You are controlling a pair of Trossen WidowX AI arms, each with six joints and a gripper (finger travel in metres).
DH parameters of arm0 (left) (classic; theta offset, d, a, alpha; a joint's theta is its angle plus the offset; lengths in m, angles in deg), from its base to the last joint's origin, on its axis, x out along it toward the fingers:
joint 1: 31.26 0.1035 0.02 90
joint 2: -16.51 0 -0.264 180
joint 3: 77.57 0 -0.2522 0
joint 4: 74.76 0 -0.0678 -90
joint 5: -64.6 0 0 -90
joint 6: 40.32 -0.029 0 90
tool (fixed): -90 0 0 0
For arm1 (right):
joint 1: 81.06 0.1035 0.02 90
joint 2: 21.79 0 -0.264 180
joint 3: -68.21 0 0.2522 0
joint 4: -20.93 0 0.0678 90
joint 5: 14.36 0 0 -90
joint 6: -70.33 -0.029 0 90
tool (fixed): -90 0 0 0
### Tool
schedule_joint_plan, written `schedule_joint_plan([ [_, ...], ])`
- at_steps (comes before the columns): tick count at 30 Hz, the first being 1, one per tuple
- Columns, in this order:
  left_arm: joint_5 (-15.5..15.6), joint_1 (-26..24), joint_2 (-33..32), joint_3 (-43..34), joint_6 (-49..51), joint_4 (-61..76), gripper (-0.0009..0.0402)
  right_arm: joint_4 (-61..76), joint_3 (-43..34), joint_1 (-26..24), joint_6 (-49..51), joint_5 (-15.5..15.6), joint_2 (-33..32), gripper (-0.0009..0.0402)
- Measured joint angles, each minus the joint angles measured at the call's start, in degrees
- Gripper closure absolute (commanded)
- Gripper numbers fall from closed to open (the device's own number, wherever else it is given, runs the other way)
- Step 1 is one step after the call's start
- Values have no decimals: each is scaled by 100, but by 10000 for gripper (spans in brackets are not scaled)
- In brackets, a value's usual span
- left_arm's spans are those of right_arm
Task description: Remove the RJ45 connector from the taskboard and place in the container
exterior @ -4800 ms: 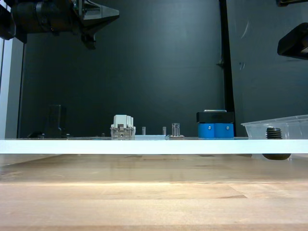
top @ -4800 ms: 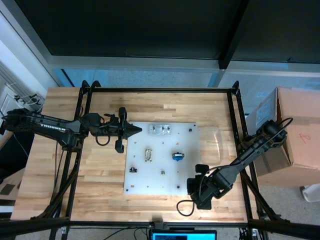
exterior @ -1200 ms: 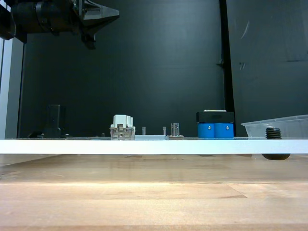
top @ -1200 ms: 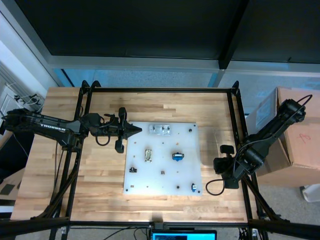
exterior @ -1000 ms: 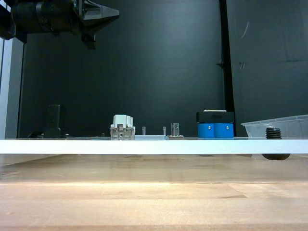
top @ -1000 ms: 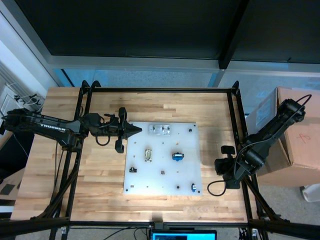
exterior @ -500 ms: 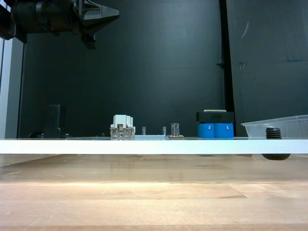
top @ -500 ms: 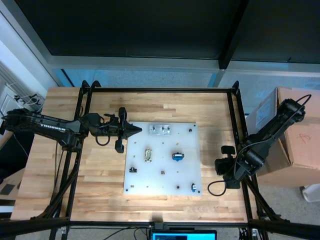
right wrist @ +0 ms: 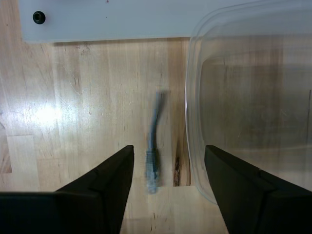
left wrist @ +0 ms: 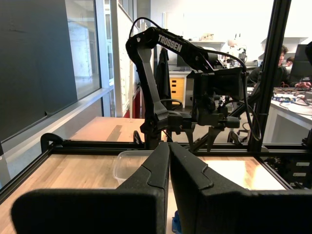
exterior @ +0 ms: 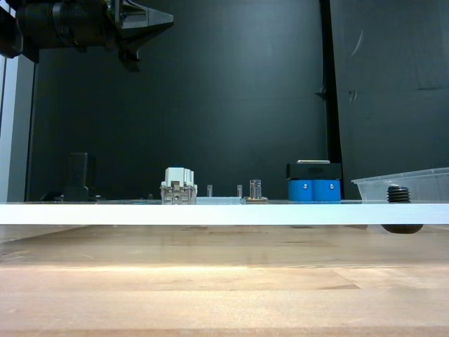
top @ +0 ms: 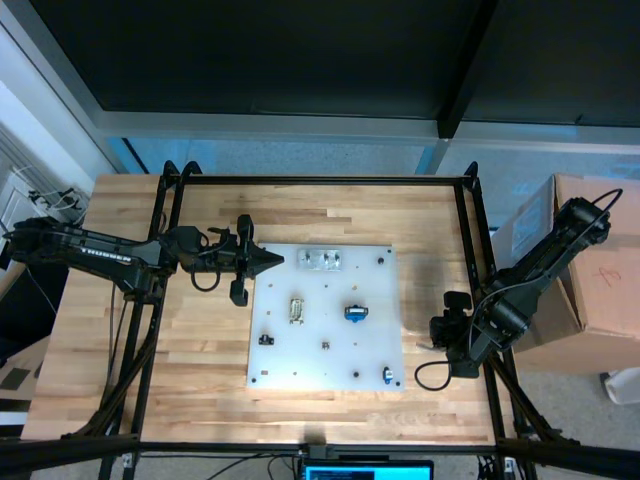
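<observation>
Left gripper [top: 268,259] is being held high over the far-left edge of the taskboard [top: 300,365]. Its jaws are being shown pressed together, with nothing between them.

RJ45 connector [right wrist: 152,171] is being seen clear of the taskboard, off the board's right side, over the bare wood of the bench [top: 200,340]. It lies just beside the container [right wrist: 192,87] and outside its rim, with its grey cable stub pointing toward the board. It is not being gripped. Whether it is resting on the bench cannot be told.

Right gripper [right wrist: 168,148] is being held above the connector, jaws apart, one on each side, neither touching it.

Step judged in hand: the connector is being taken up for placing.
- Jaws are best lowered squarely over the plug body, not the thin cable, which would likely slip.
- Once clamped, the plug should be lifted above the rim and carried across the wall before release.
- Clipping the light plastic rim is judged the main risk.

Container is clear plastic. The part being shown in the right wrist view holds nothing.
</observation>
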Motion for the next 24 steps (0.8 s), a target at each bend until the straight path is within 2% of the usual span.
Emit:
schedule_joint_plan([
  [12, 0, 0, 0, -2, -2, 0, 393, -37, 0, 59, -188, 7, -2, 172],
  [18, 2, 0, 0, 0, -2, 0, 393, 20, 0, 496, -1172, 22, -7, 167],
  [24, 2, 0, 0, 0, -2, 0, 393, 70, 0, 599, -2269, 304, -9, 159],
])
